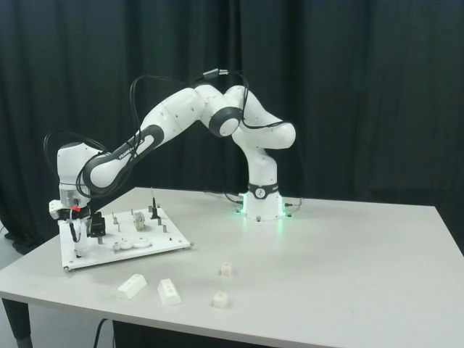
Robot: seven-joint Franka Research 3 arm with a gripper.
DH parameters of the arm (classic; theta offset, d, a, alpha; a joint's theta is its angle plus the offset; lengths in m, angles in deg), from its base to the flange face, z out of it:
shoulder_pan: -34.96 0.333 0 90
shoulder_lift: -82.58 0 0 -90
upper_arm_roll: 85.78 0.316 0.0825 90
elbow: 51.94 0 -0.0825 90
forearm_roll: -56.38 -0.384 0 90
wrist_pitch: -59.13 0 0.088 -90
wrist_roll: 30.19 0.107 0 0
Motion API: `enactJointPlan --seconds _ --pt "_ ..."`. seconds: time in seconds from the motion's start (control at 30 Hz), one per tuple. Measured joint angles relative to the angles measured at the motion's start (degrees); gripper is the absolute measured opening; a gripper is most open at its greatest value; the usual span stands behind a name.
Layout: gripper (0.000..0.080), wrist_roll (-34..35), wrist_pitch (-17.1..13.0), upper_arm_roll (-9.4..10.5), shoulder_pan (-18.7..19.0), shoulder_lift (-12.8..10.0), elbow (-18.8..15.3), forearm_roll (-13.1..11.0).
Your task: Remove bolt 4.
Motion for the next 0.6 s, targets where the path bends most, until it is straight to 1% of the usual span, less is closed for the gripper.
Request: enactJointPlan --seconds 0.3,0.5,0.6 --pt "0.0252 -7.18 -0.23 -0.01 0.0 0.02 -0.1 0.0" --pt "0.0252 -15.72 -0.35 0.0 -0.03 0.13 -0.32 -0.07" --pt "0.0252 -19.45 -0.58 0.0 -0.06 0.31 -0.69 -0.58"
